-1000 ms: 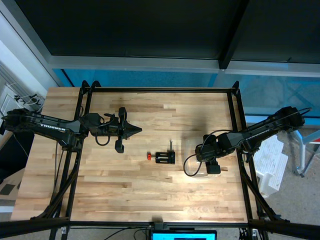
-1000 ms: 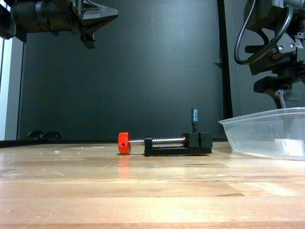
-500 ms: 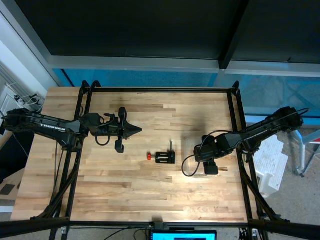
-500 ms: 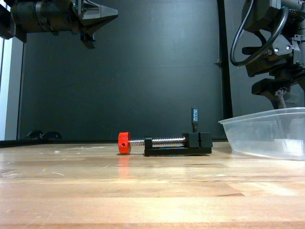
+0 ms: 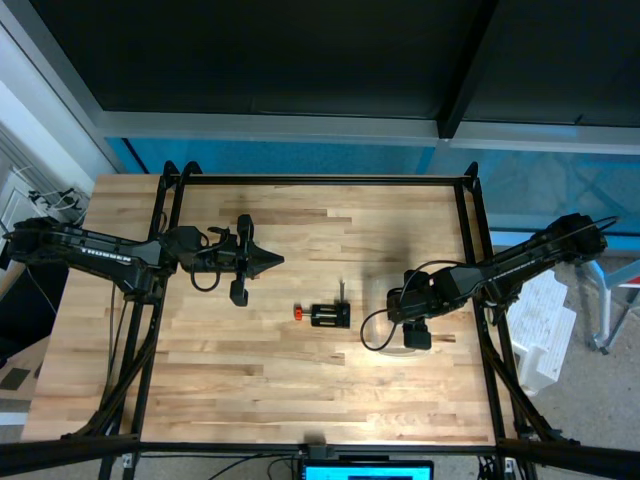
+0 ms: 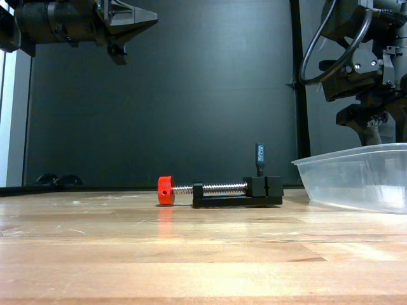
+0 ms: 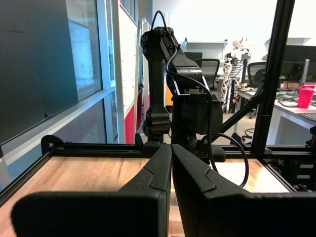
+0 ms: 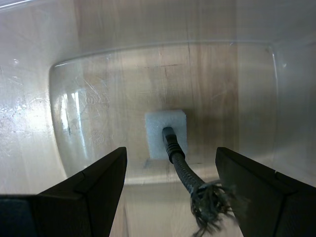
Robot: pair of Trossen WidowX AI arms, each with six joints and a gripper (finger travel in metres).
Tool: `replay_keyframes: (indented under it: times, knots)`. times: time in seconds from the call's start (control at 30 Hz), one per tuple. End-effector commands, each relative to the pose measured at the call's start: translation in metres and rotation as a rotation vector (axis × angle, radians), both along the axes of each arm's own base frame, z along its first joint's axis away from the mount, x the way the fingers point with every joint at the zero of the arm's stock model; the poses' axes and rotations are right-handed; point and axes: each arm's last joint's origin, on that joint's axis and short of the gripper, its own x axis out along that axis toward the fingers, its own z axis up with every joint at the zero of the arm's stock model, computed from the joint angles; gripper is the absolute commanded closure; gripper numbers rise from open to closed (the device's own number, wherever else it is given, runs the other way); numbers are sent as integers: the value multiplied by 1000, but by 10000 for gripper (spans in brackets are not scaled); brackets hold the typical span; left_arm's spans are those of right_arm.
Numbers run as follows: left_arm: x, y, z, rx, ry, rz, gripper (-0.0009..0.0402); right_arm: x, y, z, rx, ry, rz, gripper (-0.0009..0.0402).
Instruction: Pick the usb-c connector and install on the hub
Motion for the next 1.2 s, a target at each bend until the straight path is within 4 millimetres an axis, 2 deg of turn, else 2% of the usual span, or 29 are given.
replay_keyframes:
  times: [0.03,0.37,0.83,1.2]
  knots:
    - [0,0,0,0,0,0,393,1,0,0,2,-9,-1,142]
    - [0,0,0,0,0,0,393,3,0,0,-15,-34,-4,151]
    - [0,0,0,0,0,0,393,1,1,-2,9,-21,7,255]
    - [0,0,0,0,0,0,393,1,1,-5,10,-34,6,316]
